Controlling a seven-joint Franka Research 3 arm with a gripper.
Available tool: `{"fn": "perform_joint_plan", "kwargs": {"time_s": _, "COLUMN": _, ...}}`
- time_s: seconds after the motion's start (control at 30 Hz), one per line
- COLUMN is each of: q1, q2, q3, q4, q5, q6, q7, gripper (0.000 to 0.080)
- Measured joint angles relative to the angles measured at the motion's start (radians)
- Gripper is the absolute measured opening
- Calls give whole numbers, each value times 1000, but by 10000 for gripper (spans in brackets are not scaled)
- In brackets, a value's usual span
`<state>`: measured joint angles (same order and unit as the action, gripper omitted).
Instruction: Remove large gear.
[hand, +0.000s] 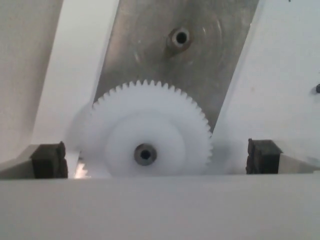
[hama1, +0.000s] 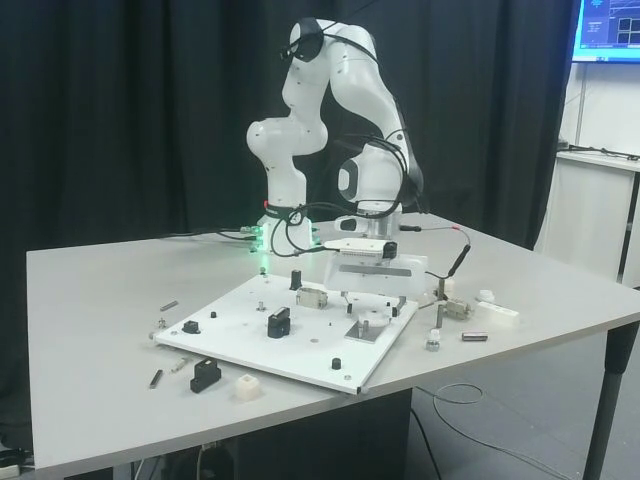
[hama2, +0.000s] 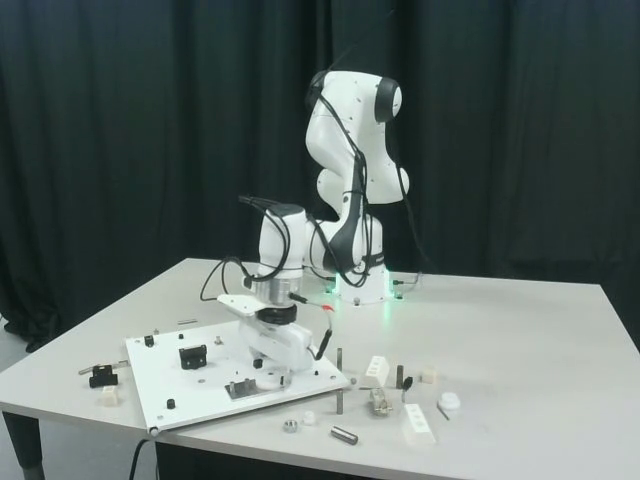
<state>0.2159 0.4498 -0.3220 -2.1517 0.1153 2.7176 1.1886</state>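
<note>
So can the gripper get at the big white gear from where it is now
Probably yes. In the wrist view the gear lies flat on the grey metal plate, and the gripper hangs over it with its fingers open on either side of it. Nothing stands between them.

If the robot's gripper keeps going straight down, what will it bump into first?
Probably the large gear. It sits right below the gripper, between the two open black fingers, on a grey metal plate. How far down it is, I cannot tell.

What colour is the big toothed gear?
White; the large toothed plastic gear shows best in the wrist view.
</note>
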Motion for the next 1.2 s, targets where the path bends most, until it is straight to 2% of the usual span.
{"fn": "perform_joint_plan", "kwargs": {"time_s": 0.67, "q1": -6, "q2": 16, "q3": 0, "q4": 7, "q5": 0, "q6": 3, "q7": -34, "gripper": 800}}
{"fn": "perform_joint_plan", "kwargs": {"time_s": 0.83, "q1": -11, "q2": 19, "q3": 14, "q4": 12, "q5": 0, "q6": 8, "q7": -34, "gripper": 800}}
{"fn": "perform_joint_plan", "kwargs": {"time_s": 0.87, "q1": -11, "q2": 19, "q3": 16, "q4": 13, "q5": 1, "q6": 8, "q7": -34, "gripper": 697}}
{"fn": "perform_joint_plan", "kwargs": {"time_s": 1.17, "q1": -13, "q2": 20, "q3": 17, "q4": 14, "q5": 5, "q6": 8, "q7": -34, "gripper": 697}}
{"fn": "perform_joint_plan", "kwargs": {"time_s": 1.2, "q1": -13, "q2": 20, "q3": 18, "q4": 14, "q5": 6, "q6": 8, "q7": -34, "gripper": 594}}
